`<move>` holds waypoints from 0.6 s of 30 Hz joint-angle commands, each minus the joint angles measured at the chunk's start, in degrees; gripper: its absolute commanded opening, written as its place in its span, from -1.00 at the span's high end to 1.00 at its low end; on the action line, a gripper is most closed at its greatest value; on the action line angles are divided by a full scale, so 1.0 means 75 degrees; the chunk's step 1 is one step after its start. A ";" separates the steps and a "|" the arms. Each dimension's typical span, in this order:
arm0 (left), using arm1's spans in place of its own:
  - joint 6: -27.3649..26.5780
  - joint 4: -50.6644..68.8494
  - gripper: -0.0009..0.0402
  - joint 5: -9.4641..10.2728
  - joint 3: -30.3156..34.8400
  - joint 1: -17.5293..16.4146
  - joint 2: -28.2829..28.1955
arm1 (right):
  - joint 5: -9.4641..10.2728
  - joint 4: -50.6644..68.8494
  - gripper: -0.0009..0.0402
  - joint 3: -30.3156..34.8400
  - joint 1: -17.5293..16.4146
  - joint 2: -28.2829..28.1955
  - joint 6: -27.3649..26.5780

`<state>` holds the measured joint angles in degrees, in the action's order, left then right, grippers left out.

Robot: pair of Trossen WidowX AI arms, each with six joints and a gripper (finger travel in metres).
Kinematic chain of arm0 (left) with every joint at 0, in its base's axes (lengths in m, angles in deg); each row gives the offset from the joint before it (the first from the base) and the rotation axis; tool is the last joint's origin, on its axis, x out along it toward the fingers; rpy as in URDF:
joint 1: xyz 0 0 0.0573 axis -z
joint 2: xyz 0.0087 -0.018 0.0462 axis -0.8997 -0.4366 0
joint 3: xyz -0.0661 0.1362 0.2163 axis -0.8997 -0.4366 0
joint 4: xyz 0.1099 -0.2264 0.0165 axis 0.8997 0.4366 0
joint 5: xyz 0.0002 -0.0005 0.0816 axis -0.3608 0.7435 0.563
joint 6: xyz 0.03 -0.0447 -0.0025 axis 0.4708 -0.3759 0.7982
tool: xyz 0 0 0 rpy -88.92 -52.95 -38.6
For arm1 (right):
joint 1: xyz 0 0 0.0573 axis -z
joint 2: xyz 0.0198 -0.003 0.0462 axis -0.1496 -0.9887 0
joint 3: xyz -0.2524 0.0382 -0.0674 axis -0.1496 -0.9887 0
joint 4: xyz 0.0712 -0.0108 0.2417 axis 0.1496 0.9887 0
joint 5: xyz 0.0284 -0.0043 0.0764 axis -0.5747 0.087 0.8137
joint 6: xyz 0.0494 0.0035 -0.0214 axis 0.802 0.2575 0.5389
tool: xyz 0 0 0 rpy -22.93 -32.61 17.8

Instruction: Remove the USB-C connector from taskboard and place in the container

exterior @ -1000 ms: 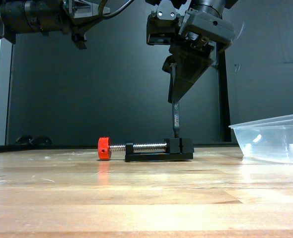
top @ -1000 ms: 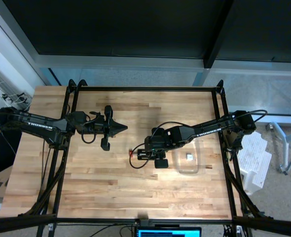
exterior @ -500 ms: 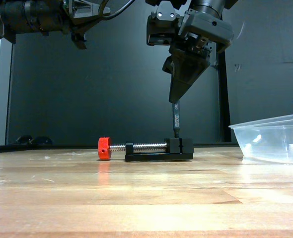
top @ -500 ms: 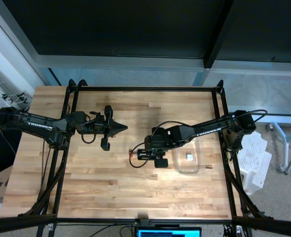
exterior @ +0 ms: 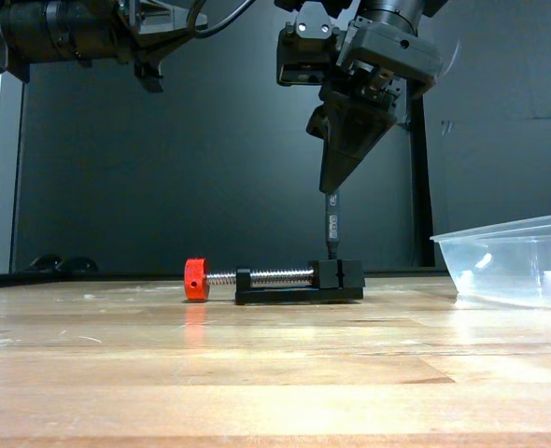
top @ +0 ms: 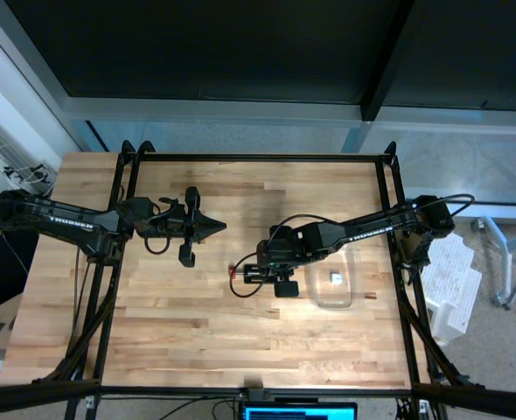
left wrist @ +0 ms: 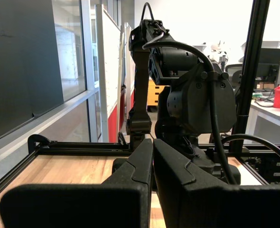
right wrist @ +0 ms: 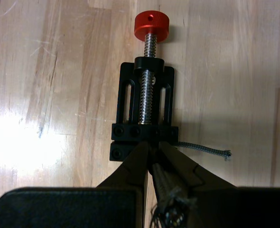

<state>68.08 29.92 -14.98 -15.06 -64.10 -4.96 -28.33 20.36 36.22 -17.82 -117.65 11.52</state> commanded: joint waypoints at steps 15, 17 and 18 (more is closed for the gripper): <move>0.0000 -0.0006 0.96 -0.0003 0.0006 -0.0003 -0.0003 | -0.0219 0.0895 0.96 0.0752 0.0044 0.0131 -0.0134; 0.0000 0.0000 0.96 -0.0003 0.0003 0.0000 -0.0006 | -0.0219 0.0901 0.96 0.0752 0.0044 0.0134 -0.0131; 0.0000 0.0006 0.96 -0.0003 0.0003 0.0000 -0.0009 | -0.0216 0.0901 0.96 0.0752 0.0044 0.0134 -0.0119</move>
